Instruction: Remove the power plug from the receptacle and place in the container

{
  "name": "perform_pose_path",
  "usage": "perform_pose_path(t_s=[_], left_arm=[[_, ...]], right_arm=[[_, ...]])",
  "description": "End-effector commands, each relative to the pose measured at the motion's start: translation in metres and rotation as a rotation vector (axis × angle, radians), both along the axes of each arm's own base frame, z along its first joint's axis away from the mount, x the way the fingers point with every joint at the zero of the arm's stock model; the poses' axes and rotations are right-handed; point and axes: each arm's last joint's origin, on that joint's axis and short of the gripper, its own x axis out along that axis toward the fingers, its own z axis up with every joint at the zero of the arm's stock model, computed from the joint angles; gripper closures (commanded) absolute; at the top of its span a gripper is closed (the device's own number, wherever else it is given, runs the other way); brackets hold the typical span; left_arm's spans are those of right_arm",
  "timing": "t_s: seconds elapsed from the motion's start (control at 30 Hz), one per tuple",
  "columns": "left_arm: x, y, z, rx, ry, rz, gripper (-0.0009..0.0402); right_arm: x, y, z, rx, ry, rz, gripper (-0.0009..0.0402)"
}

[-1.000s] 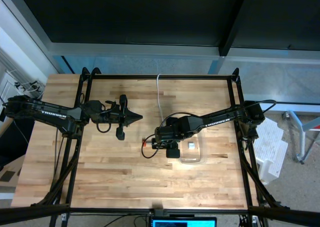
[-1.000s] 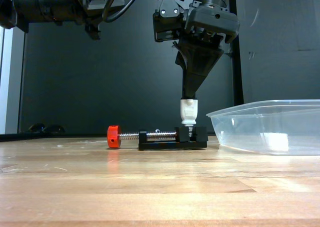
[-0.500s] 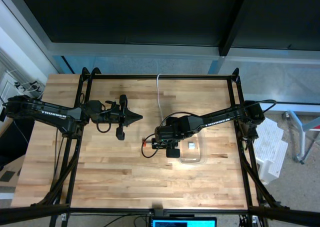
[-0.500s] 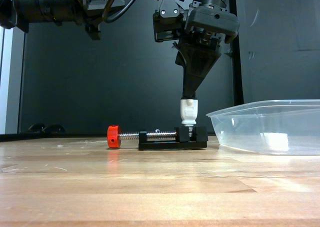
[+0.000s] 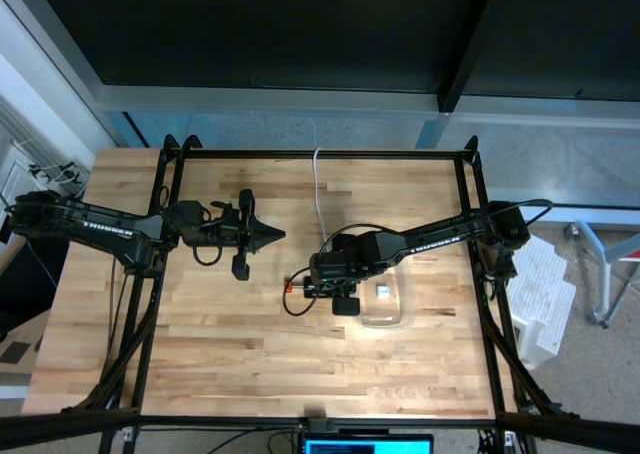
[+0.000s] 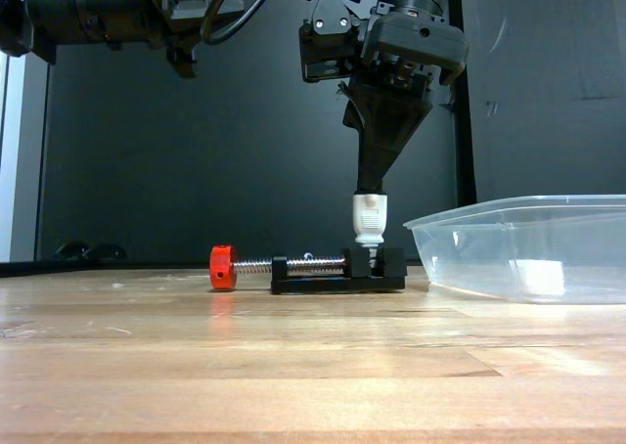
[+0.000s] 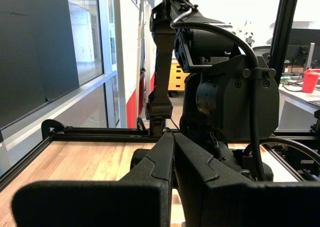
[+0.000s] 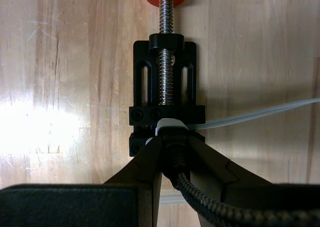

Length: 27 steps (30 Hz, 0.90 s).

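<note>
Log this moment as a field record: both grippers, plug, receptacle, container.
left gripper: shut, empty, held above the table, off to the left of the work
right gripper: pointing straight down, shut on the power plug
power plug: gripped, seated in the receptacle, not yet pulled
receptacle: white, upright in the black clamp block; red knob at the screw's far end
container: clear tub on the table beside the block; pale cube inside, no plug in it

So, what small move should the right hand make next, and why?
Probably pull straight up: the right hand is shut on the plug, which sits in the white socket held upright by the clamp. The left hand is parked, shut, high at left.
</note>
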Motion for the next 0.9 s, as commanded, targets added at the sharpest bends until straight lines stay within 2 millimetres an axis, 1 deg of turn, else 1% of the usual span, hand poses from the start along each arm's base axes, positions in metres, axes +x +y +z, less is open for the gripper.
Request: perform_pose_path(t_s=[0.03,0.53,0.9], left_arm=[[0.0,0.0,0.0,0.0,0.0,0.0,0.0393],[0.0,0.0,0.0,0.0,0.0,0.0,0.0393],[0.0,0.0,0.0,0.0,0.0,0.0,0.0393]], right_arm=[[0.0,0.0,0.004,0.001,-0.002,0.0,0.0393],[0.002,-0.001,0.029,0.002,-0.01,0.008,0.0393],[-0.001,-0.001,0.035,0.001,-0.007,0.012,0.0393]])
